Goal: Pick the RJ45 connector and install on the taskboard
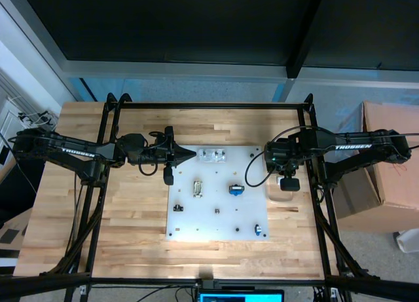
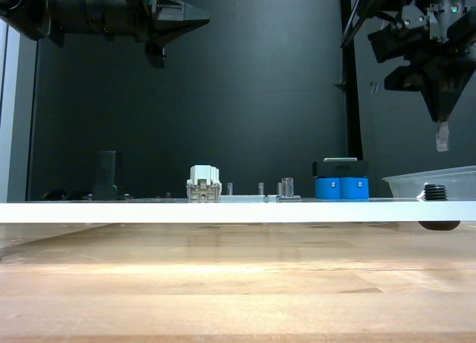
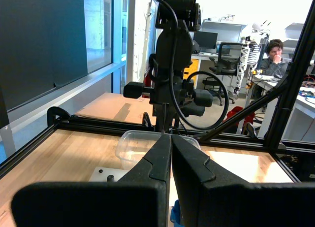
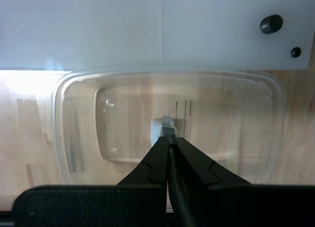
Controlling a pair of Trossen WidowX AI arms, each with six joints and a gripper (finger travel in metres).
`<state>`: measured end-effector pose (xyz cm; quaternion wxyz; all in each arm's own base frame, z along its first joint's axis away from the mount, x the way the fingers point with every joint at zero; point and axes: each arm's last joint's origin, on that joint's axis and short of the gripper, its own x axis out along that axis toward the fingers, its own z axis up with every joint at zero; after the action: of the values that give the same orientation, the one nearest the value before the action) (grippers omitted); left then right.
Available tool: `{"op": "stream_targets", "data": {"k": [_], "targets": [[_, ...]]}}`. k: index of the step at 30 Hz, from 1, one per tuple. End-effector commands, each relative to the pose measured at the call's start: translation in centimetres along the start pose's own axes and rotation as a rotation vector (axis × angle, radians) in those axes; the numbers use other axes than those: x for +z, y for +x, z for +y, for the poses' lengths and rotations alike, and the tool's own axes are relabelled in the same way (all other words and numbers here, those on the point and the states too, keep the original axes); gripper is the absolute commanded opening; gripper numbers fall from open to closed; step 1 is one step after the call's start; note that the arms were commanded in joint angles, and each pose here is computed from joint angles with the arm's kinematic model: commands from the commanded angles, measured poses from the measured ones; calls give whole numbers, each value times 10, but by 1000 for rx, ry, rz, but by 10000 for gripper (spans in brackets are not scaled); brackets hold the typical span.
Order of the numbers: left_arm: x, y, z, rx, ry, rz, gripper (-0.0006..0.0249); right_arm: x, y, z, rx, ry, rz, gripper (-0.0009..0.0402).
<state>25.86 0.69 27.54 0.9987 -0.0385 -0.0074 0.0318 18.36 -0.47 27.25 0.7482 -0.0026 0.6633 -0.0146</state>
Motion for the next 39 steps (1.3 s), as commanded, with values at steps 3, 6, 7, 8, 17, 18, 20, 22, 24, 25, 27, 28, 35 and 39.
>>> {"op": "stream_targets", "data": {"k": [3, 6, 7, 8, 17, 18, 20, 22, 24, 25, 27, 28, 35, 39], "targets": [[0, 0, 0, 0, 0, 0, 0, 1, -7, 4, -1, -23, -5, 0], [0, 0, 0, 0, 0, 0, 0, 3, -9, 10, 3, -39, -14, 0], [0, 0, 0, 0, 0, 0, 0, 4, -9, 13, 1, -35, -13, 0], [0, 0, 0, 0, 0, 0, 0, 6, -9, 15, -1, -31, -13, 0], [0, 0, 0, 0, 0, 0, 0, 32, -18, 50, -5, -82, -31, 0], [0, 0, 0, 0, 0, 0, 0, 36, -18, 54, -1, -83, -32, 0], [0, 0, 0, 0, 0, 0, 0, 43, -18, 63, 2, -92, -28, 0], [0, 0, 0, 0, 0, 0, 0, 49, -17, 73, 5, -93, -23, 0], [0, 0, 0, 0, 0, -1, 0, 54, -15, 82, 6, -96, -13, 0], [0, 0, 0, 0, 0, 0, 0, 57, -14, 86, 6, -96, -7, 0], [0, 0, 0, 0, 0, 0, 0, 61, -13, 94, 8, -91, -3, 0], [0, 0, 0, 0, 0, 0, 0, 63, -13, 98, 10, -89, 0, 0], [0, 0, 0, 0, 0, 0, 0, 73, -15, 125, 26, -92, -5, 0], [0, 0, 0, 0, 0, 0, 0, 75, -12, 137, 26, -130, 7, 0]]}}
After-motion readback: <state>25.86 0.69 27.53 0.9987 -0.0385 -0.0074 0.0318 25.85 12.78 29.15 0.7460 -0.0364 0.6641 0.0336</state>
